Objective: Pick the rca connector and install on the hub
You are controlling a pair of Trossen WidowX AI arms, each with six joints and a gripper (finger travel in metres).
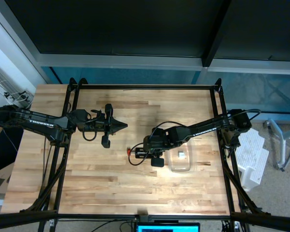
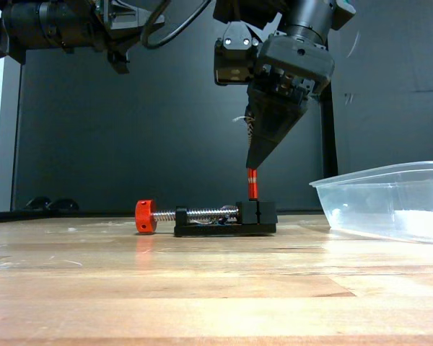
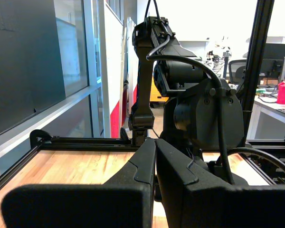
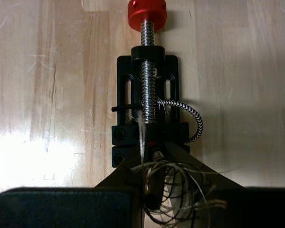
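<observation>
The hub (image 2: 224, 220) is a small black block with a threaded screw and a red knob (image 2: 144, 215), lying on the wooden table; it also shows from above (image 4: 147, 128). My right gripper (image 2: 253, 164) points straight down over the hub's end away from the knob, shut on the red rca connector (image 2: 252, 184). The connector stands upright with its lower end at the block's top. A braided cable (image 4: 192, 116) and frayed wires loop beside the fingers. In the high view the right gripper (image 1: 150, 147) is over the hub (image 1: 137, 152). My left gripper (image 1: 122, 125) hovers apart to the left, shut and empty (image 3: 155, 156).
A clear plastic tray (image 1: 188, 166) sits just right of the hub, with a small white piece (image 1: 181, 154) inside; its wall (image 2: 390, 205) stands close beside the right gripper. Black frame rails run along the table's edges.
</observation>
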